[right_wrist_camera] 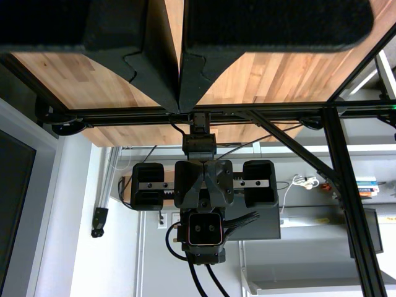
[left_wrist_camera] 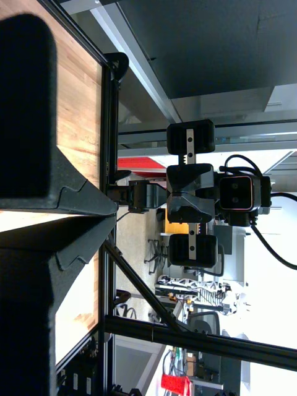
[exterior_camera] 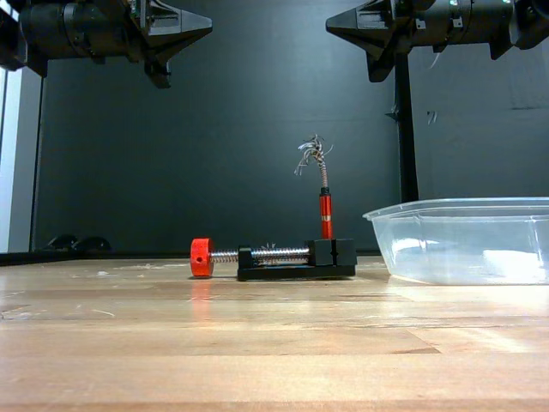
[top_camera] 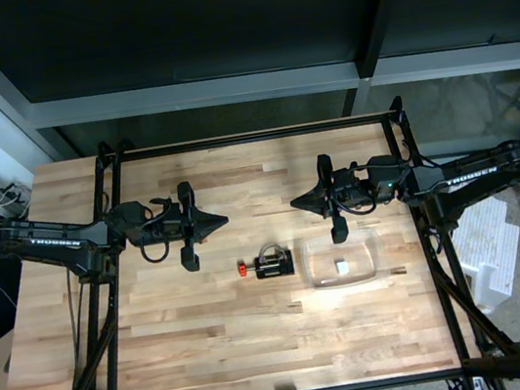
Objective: Remove the RCA connector from the receptacle and place in the container
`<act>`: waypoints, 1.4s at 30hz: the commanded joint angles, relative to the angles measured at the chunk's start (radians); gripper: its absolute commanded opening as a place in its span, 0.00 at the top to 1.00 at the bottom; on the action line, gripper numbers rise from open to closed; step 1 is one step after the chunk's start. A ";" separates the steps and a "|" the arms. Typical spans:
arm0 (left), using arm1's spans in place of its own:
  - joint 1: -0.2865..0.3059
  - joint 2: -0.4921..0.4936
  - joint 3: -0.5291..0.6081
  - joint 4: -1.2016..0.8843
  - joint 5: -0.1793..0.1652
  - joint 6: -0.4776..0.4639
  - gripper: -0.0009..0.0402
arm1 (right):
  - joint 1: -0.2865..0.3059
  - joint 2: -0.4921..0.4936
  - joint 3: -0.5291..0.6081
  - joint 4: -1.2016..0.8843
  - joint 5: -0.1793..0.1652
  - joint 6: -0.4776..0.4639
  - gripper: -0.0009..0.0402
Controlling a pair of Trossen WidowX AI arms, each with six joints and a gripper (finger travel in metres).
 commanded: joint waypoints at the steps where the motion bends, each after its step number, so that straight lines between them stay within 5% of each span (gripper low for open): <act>1: 0.000 0.000 0.000 0.000 0.001 0.000 0.98 | 0.003 0.000 0.000 0.000 0.000 0.004 0.98; 14: 0.000 0.000 0.000 0.000 0.001 0.000 0.98 | 0.005 0.000 0.014 -0.024 0.000 0.054 0.98; 23: 0.000 0.000 0.000 0.000 0.001 0.000 0.98 | 0.026 0.033 0.200 -0.522 -0.001 0.053 0.98; 32: 0.000 0.000 0.000 0.000 0.000 0.000 0.98 | 0.072 0.196 0.428 -0.986 0.023 0.064 0.98; 35: 0.000 0.000 0.000 0.000 0.001 0.000 0.98 | 0.091 0.256 0.495 -1.088 0.051 0.065 0.98; 42: 0.000 0.000 0.000 0.000 0.000 0.000 0.98 | 0.113 0.389 0.610 -1.214 0.053 0.100 0.98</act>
